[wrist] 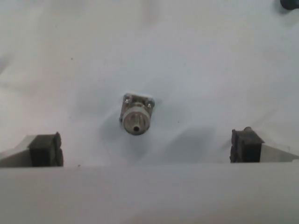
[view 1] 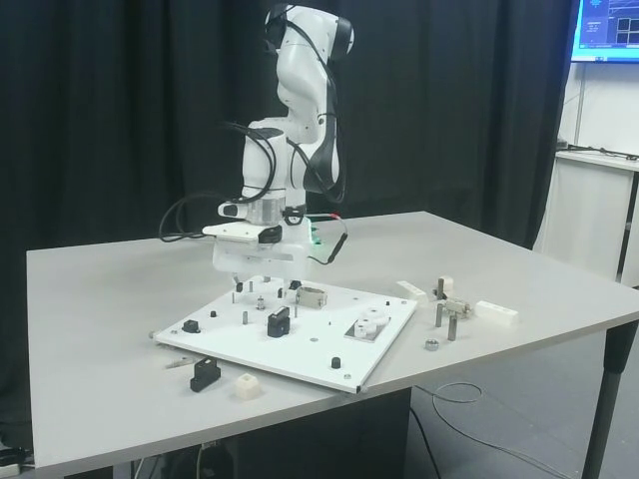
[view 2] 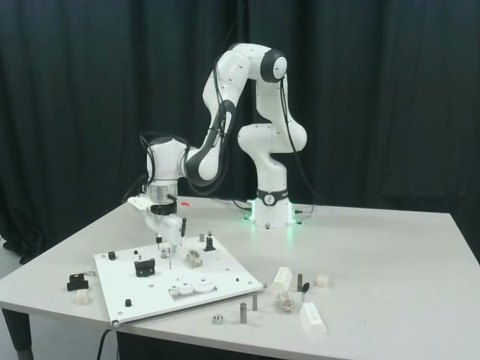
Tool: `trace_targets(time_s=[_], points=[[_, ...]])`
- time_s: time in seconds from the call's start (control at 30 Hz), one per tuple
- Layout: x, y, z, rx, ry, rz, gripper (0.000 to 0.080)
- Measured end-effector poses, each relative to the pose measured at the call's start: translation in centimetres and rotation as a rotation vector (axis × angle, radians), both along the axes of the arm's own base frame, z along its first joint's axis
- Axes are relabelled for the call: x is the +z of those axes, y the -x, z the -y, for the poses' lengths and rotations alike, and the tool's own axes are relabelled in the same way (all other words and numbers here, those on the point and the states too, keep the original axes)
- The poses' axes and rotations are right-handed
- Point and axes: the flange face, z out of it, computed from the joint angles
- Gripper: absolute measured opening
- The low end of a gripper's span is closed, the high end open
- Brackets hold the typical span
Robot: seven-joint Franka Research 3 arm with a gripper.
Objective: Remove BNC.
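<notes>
In the wrist view a small metal BNC connector (wrist: 136,115) with a square flange stands upright on the white board (wrist: 210,70), seen end-on from above. My gripper (wrist: 145,148) hovers over it, open, with one black pad (wrist: 45,150) on each side and nothing between them. The connector lies roughly midway between the pads and clear of both. From the first room view the gripper (view 1: 262,283) hangs just above the board (view 1: 310,351) near its back edge. The second room view shows the gripper (view 2: 166,238) pointing straight down over the board (view 2: 150,296).
On the board stand a black clamp (view 1: 278,321), two white gears (view 1: 367,323), a metal fitting (view 1: 311,295) and several small pegs. A black block (view 1: 205,374) and a white cube (view 1: 245,387) lie off its near corner. White blocks (view 1: 496,312) and metal pegs (view 1: 446,317) sit to its right.
</notes>
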Motion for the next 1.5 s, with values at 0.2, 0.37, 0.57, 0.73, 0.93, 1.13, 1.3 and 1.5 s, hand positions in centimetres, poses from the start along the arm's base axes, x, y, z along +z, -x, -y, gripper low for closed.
trace_targets(time_s=[0.2,0.37,0.57,0.73,0.93,1.13,1.3,1.5], points=[[0.0,0.0,0.0,-0.004,-0.003,0.001,0.0800],[-0.1,0.0,0.0,-0.013,-0.007,0.004,0.0800],[-0.4,-0.2,-0.1,-0.016,-0.013,0.004,0.0800],[-1.0,-0.4,-0.2,-0.019,-0.019,0.005,0.0800],[-1.7,-0.7,-0.2,-0.016,-0.023,0.006,0.0800],[-2.2,-1.0,-0.1,0.000,-0.018,0.002,0.0800],[-2.5,-1.1,-0.2,0.029,-0.016,-0.004,0.0800],[-2.5,-1.1,-0.2,0.038,-0.018,-0.006,0.0538]])
